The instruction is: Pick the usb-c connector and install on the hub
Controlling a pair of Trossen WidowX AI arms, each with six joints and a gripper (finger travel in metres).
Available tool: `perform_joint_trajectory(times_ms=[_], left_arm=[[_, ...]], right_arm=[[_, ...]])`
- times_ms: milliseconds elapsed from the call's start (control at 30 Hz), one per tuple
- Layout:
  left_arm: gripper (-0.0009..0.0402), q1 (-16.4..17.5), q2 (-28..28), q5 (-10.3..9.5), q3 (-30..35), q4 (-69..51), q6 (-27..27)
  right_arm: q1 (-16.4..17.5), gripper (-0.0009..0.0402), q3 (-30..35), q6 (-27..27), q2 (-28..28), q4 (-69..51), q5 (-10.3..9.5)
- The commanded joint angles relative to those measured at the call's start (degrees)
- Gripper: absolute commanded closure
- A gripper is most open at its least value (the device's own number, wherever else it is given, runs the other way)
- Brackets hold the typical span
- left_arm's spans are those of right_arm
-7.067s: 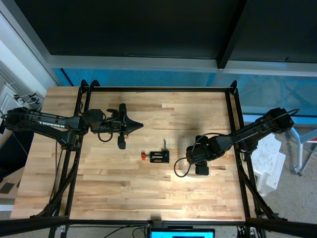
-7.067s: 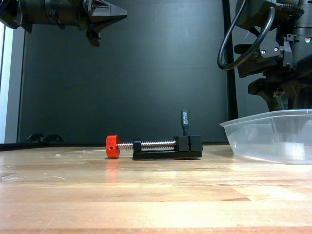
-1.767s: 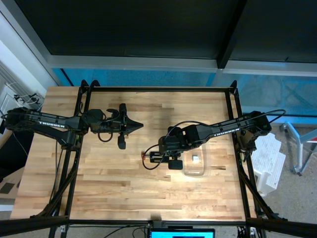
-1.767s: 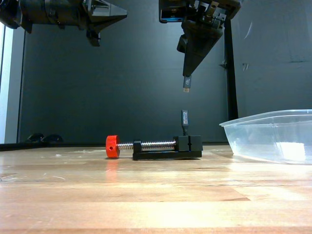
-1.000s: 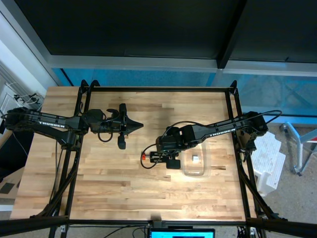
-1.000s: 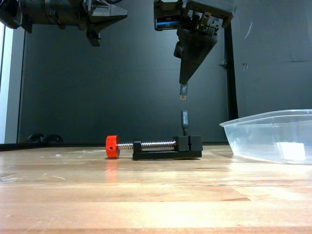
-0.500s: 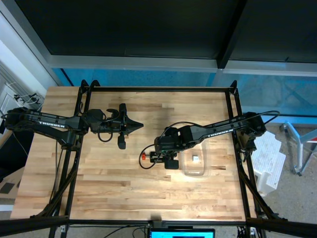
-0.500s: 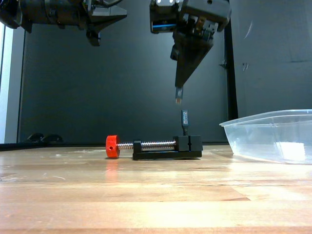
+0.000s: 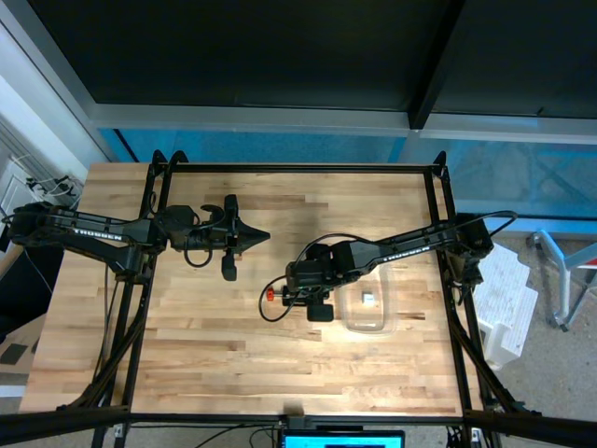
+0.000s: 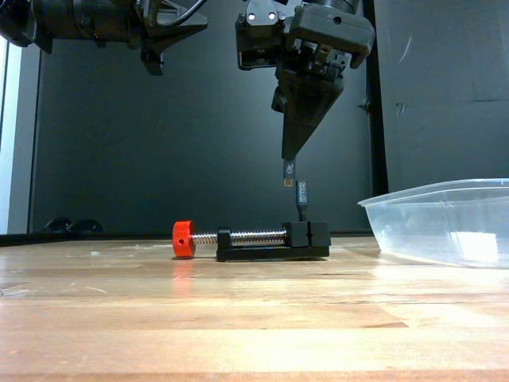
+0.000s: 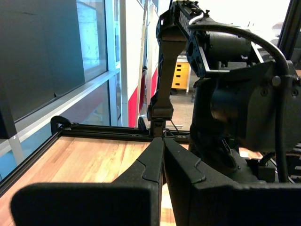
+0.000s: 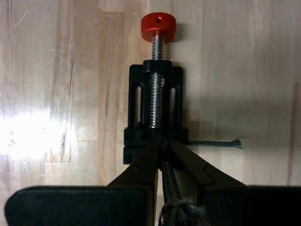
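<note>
Right gripper [image 10: 289,155] was clamped on the usb-c connector [image 10: 288,173], which hung from its tips just above and slightly aside of the upright pin [image 10: 301,197] of the hub [image 10: 310,235], so lowering straight would probably miss or jam; left gripper [image 9: 264,236], fingers together, sat parked well apart from it.

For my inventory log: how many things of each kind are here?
grippers: 2 (left gripper parked high at left, right gripper above the hub)
usb-c connector: 1
hub: 1
clear tray: 1
silver piece: 1
Total: 6
</note>
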Motion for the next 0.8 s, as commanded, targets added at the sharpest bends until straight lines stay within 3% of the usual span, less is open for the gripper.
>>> perform_joint_trajectory(times_ms=[33, 800], left_arm=[[0.0393, 0.02, 0.00, 0.00, 0.02, 0.00, 0.02], [0.0393, 0.02, 0.00, 0.02, 0.02, 0.02, 0.02]], right_arm=[[0.00, 0.0393, 1.90, -0.94, 0.92, -1.03, 0.00], [-0.28, 0.0393, 2.78, -1.18, 1.92, -2.73, -0.26]])
